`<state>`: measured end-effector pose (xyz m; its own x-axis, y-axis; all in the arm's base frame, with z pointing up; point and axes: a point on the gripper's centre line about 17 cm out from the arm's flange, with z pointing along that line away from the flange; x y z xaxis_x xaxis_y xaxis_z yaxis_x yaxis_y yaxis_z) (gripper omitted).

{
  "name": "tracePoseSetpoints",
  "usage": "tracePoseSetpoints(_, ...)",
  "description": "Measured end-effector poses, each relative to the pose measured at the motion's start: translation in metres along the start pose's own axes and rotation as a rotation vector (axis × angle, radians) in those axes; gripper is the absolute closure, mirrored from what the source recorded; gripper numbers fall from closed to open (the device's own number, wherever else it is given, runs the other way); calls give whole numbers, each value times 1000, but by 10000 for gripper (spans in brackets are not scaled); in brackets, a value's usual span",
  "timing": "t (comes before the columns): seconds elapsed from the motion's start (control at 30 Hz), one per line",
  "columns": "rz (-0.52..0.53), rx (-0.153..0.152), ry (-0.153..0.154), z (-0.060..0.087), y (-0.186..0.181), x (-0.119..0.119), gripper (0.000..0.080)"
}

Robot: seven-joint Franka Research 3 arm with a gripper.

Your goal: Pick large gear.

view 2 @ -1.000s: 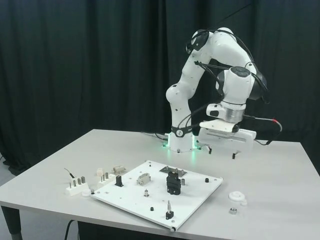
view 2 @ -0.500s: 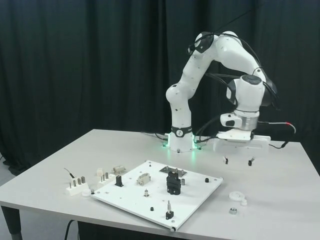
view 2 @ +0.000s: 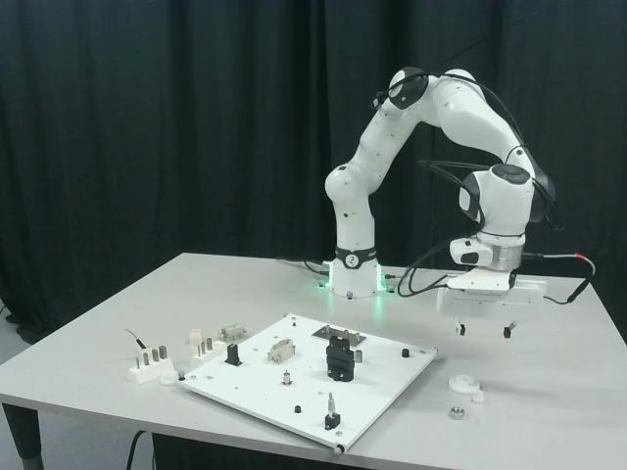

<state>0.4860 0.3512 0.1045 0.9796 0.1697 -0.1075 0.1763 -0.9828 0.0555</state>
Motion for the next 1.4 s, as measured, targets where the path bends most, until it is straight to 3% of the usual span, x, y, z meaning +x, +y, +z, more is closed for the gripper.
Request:
tracePoseSetpoints(0.73,117,31,-1,48,-2,9,3)
tracePoseSetpoints(1.4,221,93,-31,68,21,17,3)
